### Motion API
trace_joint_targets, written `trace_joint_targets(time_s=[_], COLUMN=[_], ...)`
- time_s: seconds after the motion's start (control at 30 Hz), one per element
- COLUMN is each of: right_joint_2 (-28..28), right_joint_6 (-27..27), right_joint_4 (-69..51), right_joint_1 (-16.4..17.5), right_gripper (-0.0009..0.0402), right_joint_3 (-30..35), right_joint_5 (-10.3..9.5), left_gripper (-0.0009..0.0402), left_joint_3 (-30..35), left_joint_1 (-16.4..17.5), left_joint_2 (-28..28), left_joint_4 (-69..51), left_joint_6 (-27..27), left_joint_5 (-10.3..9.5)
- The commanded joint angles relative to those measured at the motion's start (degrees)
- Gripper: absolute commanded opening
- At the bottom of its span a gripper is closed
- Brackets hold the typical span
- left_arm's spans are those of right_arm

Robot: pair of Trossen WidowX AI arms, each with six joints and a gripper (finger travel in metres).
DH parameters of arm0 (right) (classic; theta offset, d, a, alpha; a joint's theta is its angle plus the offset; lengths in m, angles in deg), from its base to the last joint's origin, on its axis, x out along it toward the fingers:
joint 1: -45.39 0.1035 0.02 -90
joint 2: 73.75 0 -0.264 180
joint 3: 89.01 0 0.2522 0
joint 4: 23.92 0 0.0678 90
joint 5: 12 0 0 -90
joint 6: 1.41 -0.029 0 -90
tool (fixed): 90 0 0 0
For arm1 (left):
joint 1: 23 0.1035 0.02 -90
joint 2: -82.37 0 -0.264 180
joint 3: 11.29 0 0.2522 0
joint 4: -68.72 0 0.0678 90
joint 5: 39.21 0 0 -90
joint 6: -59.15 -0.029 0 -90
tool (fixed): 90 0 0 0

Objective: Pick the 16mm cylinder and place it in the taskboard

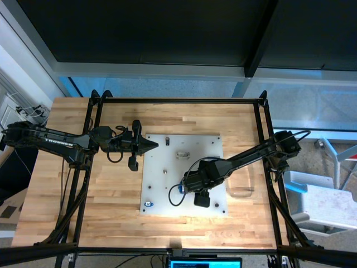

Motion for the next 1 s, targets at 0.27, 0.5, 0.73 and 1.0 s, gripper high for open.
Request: trace_joint_targets(time_s=[0.27,0.5,0.73,1.0], right_joint_2=[-4.4,-7.6,-8.3,-8.3], right_joint_6=[0.0,0.0,0.1,0.1], right_joint_4=[-3.3,-4.2,-4.1,-4.1], right_joint_1=[0.0,0.0,0.0,0.0], right_gripper=[0.022,0.022,0.022,0.022], right_joint_3=[0.0,0.0,0.0,0.0], right_joint_5=[0.02,-0.02,0.02,0.02], left_gripper=[0.0,0.0,0.0,0.0], left_joint_3=[0.0,0.0,0.0,0.0], left_joint_1=[0.0,0.0,0.0,0.0], left_joint_2=[0.0,0.0,0.0,0.0], left_joint_4=[0.0,0.0,0.0,0.0], left_joint_6=[0.0,0.0,0.0,0.0], left_joint_5=[0.02,0.02,0.02,0.02])
